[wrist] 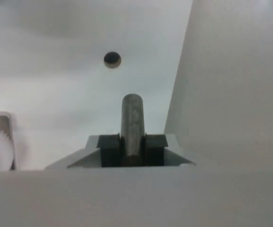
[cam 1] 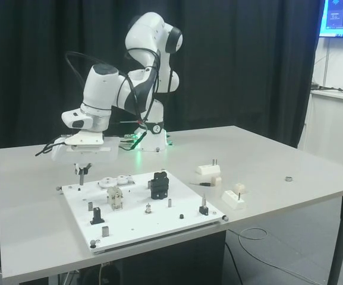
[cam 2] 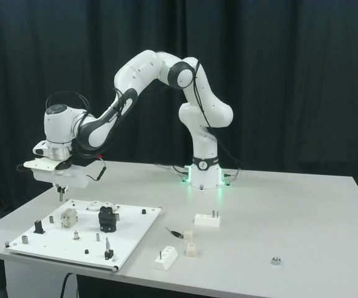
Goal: Insert round peg 3.
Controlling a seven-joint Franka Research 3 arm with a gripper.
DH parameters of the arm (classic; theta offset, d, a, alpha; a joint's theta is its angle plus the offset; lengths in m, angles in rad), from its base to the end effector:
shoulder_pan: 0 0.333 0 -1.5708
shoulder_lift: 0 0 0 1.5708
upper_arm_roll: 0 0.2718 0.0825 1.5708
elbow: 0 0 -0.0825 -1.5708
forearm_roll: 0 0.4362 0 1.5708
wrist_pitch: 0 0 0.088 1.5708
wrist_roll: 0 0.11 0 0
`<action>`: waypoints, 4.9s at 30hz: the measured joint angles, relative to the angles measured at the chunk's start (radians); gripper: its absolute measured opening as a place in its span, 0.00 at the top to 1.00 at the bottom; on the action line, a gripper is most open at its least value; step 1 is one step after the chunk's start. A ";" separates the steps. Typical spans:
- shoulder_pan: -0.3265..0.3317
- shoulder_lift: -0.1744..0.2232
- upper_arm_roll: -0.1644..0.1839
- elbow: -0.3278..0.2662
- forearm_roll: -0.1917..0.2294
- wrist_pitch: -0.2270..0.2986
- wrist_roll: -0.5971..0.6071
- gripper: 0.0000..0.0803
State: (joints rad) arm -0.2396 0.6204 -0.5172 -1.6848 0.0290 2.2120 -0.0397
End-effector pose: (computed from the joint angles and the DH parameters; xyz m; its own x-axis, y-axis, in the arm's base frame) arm 0.5178 -0.4598 0.2070 0.7898 -0.6125 -0.0331 -0.5841 -0.7674 0.2644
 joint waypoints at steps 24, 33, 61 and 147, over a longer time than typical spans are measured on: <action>-0.028 0.056 0.000 0.057 0.106 -0.043 -0.105 0.87; -0.030 0.077 0.000 0.066 0.134 -0.025 -0.137 0.87; -0.034 0.115 0.000 0.066 0.163 -0.001 -0.147 0.87; -0.026 0.111 -0.015 0.079 0.188 -0.032 -0.140 0.01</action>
State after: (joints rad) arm -0.2660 0.7312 -0.5324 -1.6061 0.2173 2.1803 -0.1796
